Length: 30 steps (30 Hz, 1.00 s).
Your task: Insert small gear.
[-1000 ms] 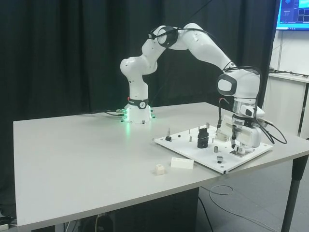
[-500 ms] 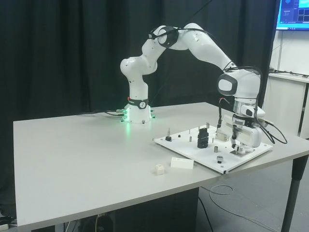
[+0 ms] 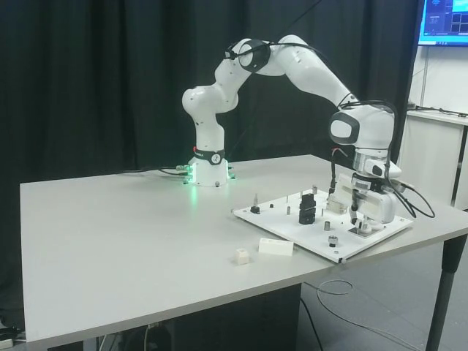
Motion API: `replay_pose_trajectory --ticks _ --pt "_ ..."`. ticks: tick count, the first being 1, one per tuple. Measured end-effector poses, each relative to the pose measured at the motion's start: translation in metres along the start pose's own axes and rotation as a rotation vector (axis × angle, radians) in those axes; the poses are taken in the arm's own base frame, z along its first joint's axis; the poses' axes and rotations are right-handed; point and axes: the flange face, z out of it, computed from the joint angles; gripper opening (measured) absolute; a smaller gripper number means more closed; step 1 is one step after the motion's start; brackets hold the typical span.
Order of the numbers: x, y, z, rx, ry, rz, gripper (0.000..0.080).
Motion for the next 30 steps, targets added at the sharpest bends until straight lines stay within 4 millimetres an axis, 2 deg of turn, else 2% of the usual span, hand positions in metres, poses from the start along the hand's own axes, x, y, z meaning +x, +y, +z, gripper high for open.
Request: replay_pose_trajectory --ticks 30 --pt "-0.0004 0.0006 0.0011 0.007 0.005 0.048 0.0199"
